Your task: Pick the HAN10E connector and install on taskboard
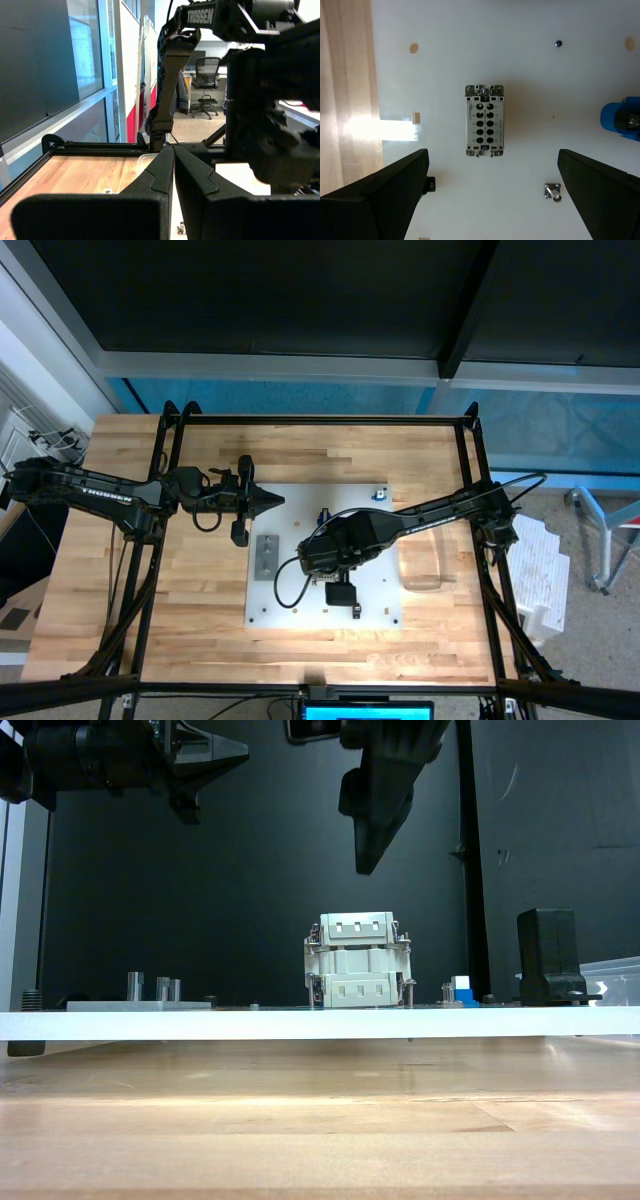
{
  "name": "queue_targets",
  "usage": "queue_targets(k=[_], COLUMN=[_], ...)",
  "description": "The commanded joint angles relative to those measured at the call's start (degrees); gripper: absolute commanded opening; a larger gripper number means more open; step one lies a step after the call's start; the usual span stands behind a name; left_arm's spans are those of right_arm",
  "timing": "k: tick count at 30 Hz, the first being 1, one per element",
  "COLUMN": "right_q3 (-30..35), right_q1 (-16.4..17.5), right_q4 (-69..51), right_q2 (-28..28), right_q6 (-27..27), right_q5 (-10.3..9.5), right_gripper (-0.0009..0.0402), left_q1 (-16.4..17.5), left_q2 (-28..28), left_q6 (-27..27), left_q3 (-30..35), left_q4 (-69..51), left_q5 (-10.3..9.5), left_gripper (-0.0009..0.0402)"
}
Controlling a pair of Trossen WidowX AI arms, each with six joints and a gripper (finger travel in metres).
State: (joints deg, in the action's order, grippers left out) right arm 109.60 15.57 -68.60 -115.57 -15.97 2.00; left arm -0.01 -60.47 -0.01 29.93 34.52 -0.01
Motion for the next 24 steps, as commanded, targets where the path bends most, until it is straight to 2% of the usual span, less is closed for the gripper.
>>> queue_targets(k=[1, 17, 21, 24], right_q3=[0.1, -0.2, -3.5, -8.9], right_q1=[0.0, 0.0, -0.5, -1.2], right_q4=[-0.9, -1.2, 2.2, 7.3], right_q2=[1.2, 2.5, 5.7, 9.8], right_q6=[-0.2, -0.1, -0.1, -0.1], right_q5=[0.0, 0.02, 0.09, 0.17], right_gripper=[0.0354, 0.0316, 0.0292, 0.0264], left_q1=[0.0, 0.0, 0.0, 0.0], left_q2=[0.0, 0.0, 0.0, 0.0], left_q6=[0.0, 0.0, 0.0, 0.0], left_q3=[0.0, 0.0, 0.0, 0.0], left_q4=[0.0, 0.0, 0.0, 0.0], left_q5=[0.0, 0.0, 0.0, 0.0], left_gripper=[0.0001, 0.0001, 0.0001, 0.0001])
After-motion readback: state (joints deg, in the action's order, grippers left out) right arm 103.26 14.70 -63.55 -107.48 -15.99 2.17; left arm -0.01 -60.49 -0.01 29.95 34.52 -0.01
